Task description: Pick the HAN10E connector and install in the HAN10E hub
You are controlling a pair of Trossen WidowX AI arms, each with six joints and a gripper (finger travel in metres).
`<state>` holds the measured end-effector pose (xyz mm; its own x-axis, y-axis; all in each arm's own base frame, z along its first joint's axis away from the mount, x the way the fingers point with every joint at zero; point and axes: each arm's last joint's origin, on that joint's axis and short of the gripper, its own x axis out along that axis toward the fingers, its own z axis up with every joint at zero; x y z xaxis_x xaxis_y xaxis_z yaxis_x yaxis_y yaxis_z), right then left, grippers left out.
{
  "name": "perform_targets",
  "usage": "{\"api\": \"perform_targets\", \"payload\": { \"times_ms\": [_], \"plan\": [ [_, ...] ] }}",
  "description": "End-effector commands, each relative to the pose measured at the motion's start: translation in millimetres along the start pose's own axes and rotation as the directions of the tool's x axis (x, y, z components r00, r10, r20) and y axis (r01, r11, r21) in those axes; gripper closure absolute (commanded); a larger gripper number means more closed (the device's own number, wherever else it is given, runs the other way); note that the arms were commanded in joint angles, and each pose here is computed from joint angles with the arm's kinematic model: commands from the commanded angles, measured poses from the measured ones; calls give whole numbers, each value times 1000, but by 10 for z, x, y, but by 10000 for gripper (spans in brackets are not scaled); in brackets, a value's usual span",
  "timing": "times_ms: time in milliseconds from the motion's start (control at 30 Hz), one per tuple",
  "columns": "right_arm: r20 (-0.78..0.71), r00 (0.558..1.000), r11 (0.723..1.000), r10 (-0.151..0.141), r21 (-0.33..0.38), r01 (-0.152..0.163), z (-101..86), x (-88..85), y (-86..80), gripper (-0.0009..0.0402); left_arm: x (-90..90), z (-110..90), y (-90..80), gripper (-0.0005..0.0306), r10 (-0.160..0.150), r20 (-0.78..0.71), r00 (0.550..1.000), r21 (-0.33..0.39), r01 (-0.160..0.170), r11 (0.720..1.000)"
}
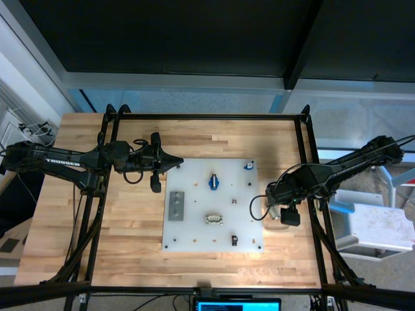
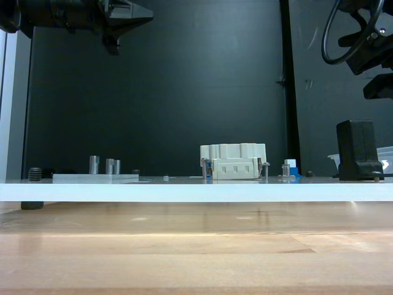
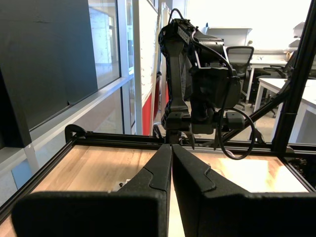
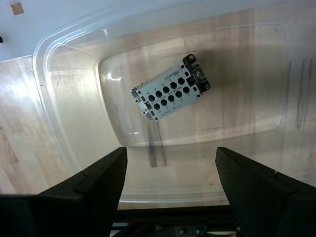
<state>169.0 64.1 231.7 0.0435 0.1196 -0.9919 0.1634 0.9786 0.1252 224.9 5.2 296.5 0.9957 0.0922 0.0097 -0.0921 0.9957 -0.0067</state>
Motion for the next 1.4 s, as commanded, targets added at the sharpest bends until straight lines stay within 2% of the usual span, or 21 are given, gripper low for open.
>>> {"api": "perform_targets", "payload": {
  "times_ms": [33, 133, 167, 367, 633, 700, 833, 1000, 1400],
  "plan": [
    [-1, 1000, 1000, -5, -5, 5, -6, 14, 1, 141, 0, 0, 0, 300, 0, 0, 1000, 0, 0, 1000],
    [-11, 1000, 1000, -19, -11, 19, -28, 62, -6, 141, 0, 0, 1, 300, 0, 0, 1000, 0, 0, 1000],
    [-5, 999, 999, -34, -13, 34, -34, 86, -10, 141, 0, 0, 1, 300, 0, 0, 1000, 0, 0, 1000],
    [35, 999, 1000, -13, -26, 14, -27, 263, -18, 141, 0, 0, 1, 300, 0, 0, 1000, 0, 0, 1000],
    [18, 1000, 999, -25, -29, 25, -165, 690, -145, 142, 0, 0, 1, 300, 0, 0, 1000, 0, 0, 1000],
    [41, 999, 999, -34, -28, 35, -180, 769, -169, 142, 0, 0, 0, 300, 0, 0, 1000, 0, 0, 1000],
    [54, 998, 999, -28, -22, 30, -188, 866, -186, 148, 0, 0, 1, 300, 0, 0, 1000, 0, 0, 1000],
    [46, 998, 999, -34, -22, 35, -201, 888, -196, 190, 0, 0, 1, 300, 0, 0, 1000, 0, 0, 1000],
    [45, 998, 999, -32, -23, 33, -201, 889, -195, 355, 0, 0, 1, 300, 0, 0, 1000, 0, 0, 1000]
  ]
}}
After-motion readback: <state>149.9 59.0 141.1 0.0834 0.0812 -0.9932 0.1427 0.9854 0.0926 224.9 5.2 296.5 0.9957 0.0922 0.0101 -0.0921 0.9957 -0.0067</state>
